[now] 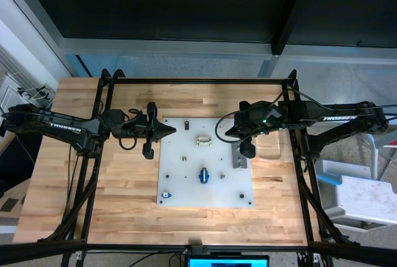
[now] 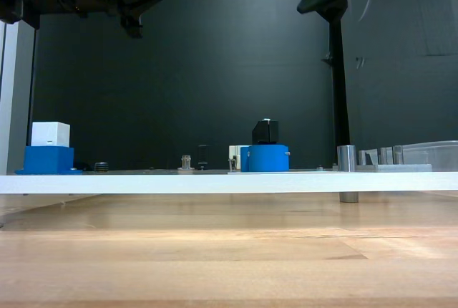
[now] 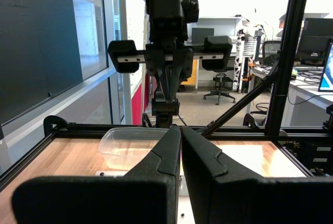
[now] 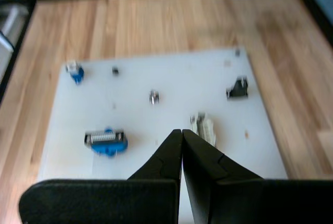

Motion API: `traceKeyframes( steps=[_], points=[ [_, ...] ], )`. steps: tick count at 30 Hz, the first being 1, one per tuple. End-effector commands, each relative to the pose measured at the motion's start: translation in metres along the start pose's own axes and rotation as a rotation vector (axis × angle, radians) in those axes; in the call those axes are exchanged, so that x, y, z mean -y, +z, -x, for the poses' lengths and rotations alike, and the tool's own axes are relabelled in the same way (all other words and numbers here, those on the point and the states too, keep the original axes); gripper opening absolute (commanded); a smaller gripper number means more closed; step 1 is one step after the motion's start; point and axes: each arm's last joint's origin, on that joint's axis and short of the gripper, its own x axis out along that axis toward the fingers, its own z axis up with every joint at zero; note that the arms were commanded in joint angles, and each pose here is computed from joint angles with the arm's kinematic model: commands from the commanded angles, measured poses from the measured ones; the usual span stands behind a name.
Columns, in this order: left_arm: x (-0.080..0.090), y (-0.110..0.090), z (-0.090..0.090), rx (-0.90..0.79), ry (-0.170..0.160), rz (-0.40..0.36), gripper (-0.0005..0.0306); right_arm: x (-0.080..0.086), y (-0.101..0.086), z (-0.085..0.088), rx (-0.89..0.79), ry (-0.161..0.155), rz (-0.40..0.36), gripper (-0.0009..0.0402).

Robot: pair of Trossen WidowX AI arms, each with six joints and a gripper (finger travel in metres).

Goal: Pick the 16mm cylinder and place it in the container

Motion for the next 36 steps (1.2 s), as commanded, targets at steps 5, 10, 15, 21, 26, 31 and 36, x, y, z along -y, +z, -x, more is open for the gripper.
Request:
traceKeyframes(
  steps=[5, 10, 15, 21, 26, 31, 36],
  points=[
    [0.0, 0.0, 0.0, 0.0, 0.0, 0.0, 0.0, -0.009, 0.013, -0.014, -0.18, -0.002, 0.015, 0.0],
    [0.0, 0.0, 0.0, 0.0, 0.0, 0.0, 0.0, -0.017, 0.021, -0.024, -0.309, -0.004, 0.041, 0.0],
    [0.0, 0.0, 0.0, 0.0, 0.0, 0.0, 0.0, -0.025, 0.027, -0.036, -0.414, -0.004, 0.067, 0.0],
    [0.0, 0.0, 0.0, 0.0, 0.0, 0.0, 0.0, -0.036, 0.026, -0.049, -0.464, 0.009, 0.096, 0.0],
    [0.0, 0.0, 0.0, 0.0, 0.0, 0.0, 0.0, -0.044, 0.02, -0.058, -0.518, 0.018, 0.123, 0.0],
    [0.0, 0.0, 0.0, 0.0, 0.0, 0.0, 0.0, -0.056, 0.014, -0.067, -0.556, 0.039, 0.182, 0.0],
    [0.0, 0.0, 0.0, 0.0, 0.0, 0.0, 0.0, -0.07, 0.008, -0.076, -0.588, 0.064, 0.245, 0.0]
  ],
)
